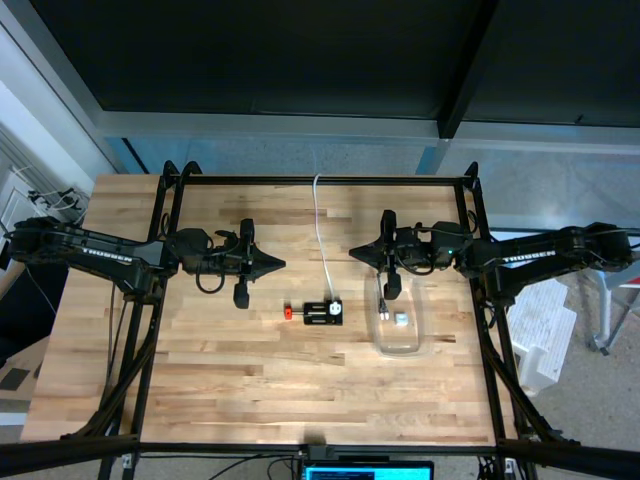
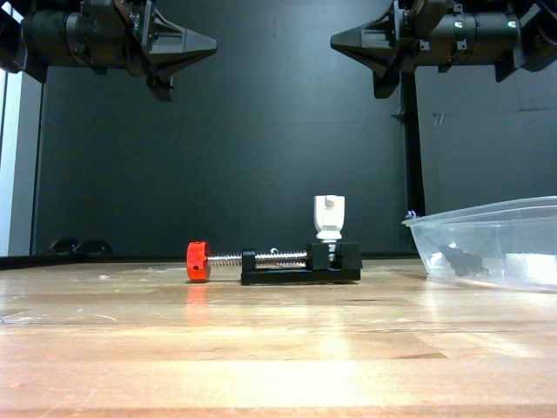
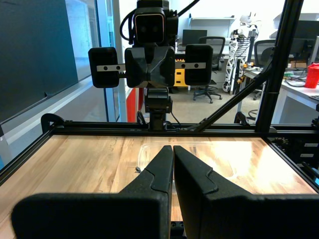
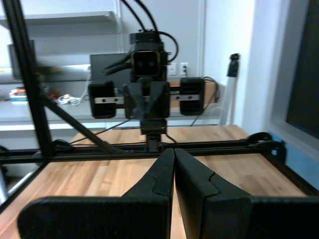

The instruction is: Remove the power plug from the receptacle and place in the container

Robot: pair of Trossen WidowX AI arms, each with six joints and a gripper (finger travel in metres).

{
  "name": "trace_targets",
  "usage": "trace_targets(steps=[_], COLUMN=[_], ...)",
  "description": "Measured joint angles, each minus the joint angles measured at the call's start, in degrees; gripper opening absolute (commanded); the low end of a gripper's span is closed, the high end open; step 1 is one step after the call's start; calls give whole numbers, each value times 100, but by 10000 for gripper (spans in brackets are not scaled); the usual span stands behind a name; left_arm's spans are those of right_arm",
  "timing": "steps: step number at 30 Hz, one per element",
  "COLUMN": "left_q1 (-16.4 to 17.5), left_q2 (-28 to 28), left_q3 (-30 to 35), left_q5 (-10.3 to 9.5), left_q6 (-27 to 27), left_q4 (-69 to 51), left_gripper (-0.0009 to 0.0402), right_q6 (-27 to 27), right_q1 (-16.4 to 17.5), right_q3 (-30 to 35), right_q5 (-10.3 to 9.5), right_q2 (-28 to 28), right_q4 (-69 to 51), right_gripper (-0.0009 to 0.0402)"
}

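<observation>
Wooden table (image 1: 200,380) spans both arms. At left, the left gripper (image 1: 282,264) hangs high on a level, outstretched arm, fingers pressed together. Mid-table sits the receptacle (image 1: 335,310) in its vise (image 1: 318,312); only the low view shows its white top standing bare. The right gripper (image 1: 351,252), likewise closed, hovers level. Below and right of its tip, the power plug (image 1: 383,311) lies inside the container (image 1: 405,344).

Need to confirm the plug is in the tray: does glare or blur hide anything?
Left wrist view: glare on the wood washes out the container beyond the shut left pincer. Right wrist view: soft background behind the shut right pincer, raised over the table like the left. Low view: the power plug shows dark through the container wall.
</observation>
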Motion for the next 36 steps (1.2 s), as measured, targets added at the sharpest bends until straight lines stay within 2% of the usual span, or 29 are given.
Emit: trace_targets(steps=[3,7,36], left_q1=[0,0,0], left_q2=[0,0,0], left_q3=[0,2,2], left_q5=[0,0,-2], left_q6=[0,0,0], left_q4=[2,2,0], left_gripper=[0,0,0], right_q6=[0,0,0], right_q1=[4,55,234], right_q3=[-90,-98,-101], right_q5=[131,-4,42], right_q2=[-13,-15,-15], right_q4=[85,85,-186], right_gripper=[0,0,0])
